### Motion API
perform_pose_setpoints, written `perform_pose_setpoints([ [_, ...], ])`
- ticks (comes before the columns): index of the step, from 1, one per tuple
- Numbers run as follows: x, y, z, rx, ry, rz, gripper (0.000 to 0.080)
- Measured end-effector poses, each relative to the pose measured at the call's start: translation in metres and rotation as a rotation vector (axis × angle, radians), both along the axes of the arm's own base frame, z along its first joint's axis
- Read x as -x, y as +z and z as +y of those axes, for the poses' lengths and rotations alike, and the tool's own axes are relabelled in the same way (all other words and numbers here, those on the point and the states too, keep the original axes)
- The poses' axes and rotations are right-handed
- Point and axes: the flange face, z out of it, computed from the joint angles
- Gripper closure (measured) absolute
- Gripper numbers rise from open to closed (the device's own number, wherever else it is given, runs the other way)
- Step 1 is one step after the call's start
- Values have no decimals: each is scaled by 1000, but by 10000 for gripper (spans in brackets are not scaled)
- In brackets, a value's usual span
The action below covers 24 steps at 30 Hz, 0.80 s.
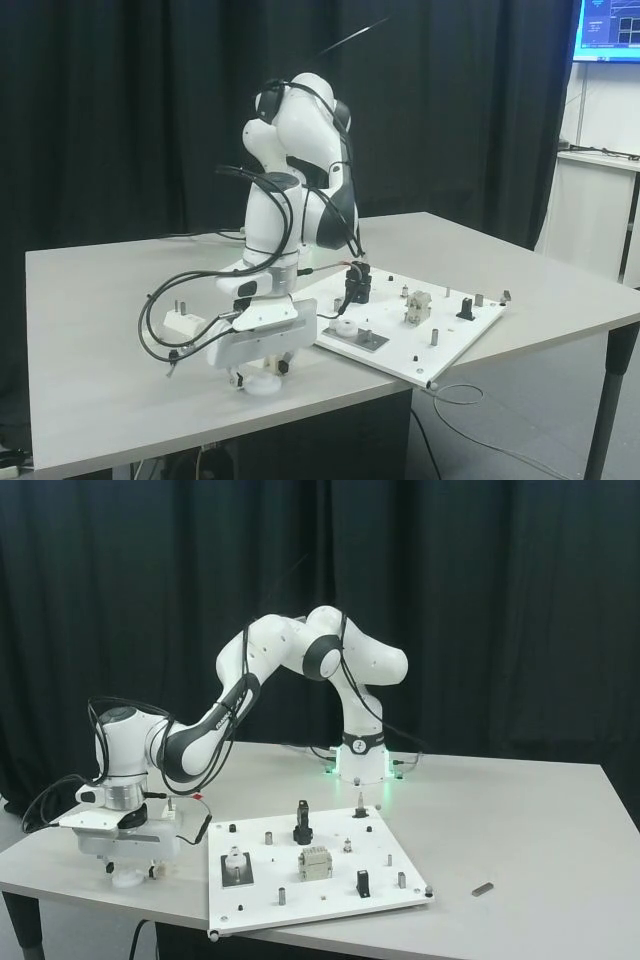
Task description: Pick large gear.
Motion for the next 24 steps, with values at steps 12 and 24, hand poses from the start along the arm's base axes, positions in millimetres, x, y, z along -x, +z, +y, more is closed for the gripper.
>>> perform_pose_setpoints([
  [12,-4,-7,-1,-17,7,8,3],
  [24,-6,-7,-4,-20,6,2,164],
])
